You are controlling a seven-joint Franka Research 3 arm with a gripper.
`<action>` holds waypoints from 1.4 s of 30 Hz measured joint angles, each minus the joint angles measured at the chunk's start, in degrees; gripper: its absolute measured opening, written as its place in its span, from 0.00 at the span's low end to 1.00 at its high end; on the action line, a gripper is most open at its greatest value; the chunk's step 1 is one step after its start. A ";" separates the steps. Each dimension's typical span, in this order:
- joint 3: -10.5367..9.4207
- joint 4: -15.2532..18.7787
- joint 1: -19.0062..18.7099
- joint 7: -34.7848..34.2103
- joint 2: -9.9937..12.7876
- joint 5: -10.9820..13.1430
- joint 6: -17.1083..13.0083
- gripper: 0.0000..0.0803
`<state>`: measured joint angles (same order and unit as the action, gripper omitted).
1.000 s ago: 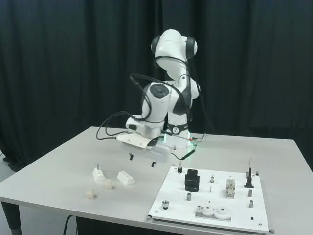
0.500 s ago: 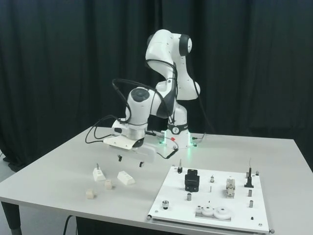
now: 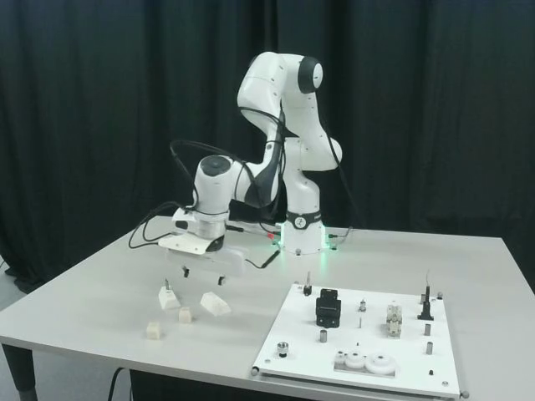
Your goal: Pick round peg 2.
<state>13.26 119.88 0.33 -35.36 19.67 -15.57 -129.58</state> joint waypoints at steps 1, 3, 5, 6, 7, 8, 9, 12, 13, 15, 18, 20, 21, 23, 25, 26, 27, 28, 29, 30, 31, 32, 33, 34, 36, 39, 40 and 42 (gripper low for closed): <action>0.48 0.30 0.03 0.81 -0.10 0.03 -0.51 1.00; 1.41 0.74 0.17 2.75 -0.29 0.18 -1.40 1.00; 2.23 1.08 0.36 5.18 -0.49 0.39 -2.09 1.00; 2.57 1.26 0.54 6.55 -0.61 0.57 -2.39 1.00; 2.85 1.43 0.73 7.82 -0.73 0.79 -2.69 1.00; 3.15 1.57 0.94 9.09 -0.82 1.16 -2.98 1.00; 3.46 1.68 1.15 10.35 -0.90 1.67 -3.24 1.00; 4.38 1.85 1.82 14.06 -1.02 3.12 -3.85 1.00; 4.70 1.88 2.00 15.45 -1.04 3.65 -3.95 1.00; 5.35 1.90 2.33 18.34 -1.05 4.74 -4.04 1.00; 6.50 1.97 2.69 22.97 -1.05 6.77 -4.10 1.00; 7.38 2.04 2.87 26.15 -1.05 8.18 -4.14 1.00; 7.85 2.10 2.93 27.77 -1.05 8.90 -4.21 1.00; 8.89 2.27 3.02 31.02 -1.05 10.40 -4.49 1.00; 9.89 2.52 3.07 34.13 -1.04 11.95 -5.03 1.00; 10.40 2.68 3.08 35.81 -1.01 12.83 -5.36 1.00; 10.84 2.85 3.09 37.45 -0.96 13.68 -5.73 1.00; 11.30 3.01 3.10 39.11 -0.87 14.59 -6.14 1.00; 11.69 3.14 3.11 40.68 -0.75 15.55 -6.45 1.00; 12.04 3.25 3.11 42.23 -0.58 16.49 -6.72 1.00; 12.35 3.33 3.11 43.66 -0.39 17.44 -6.96 1.00; 12.65 3.39 3.12 45.12 -0.14 18.48 -7.20 1.00; 12.89 3.44 3.14 46.40 0.11 19.44 -7.38 1.00; 13.09 3.50 3.16 47.68 0.41 20.45 -7.57 1.00; 13.43 3.68 3.17 50.01 1.06 22.29 -8.17 1.00; 13.74 4.10 3.17 53.00 1.99 24.64 -9.26 1.00; 13.80 4.28 3.17 53.85 2.32 25.38 -9.73 1.00; 13.87 4.67 3.17 55.25 2.90 26.69 -10.71 1.00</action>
<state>27.12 124.55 3.50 19.90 22.57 11.12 -140.30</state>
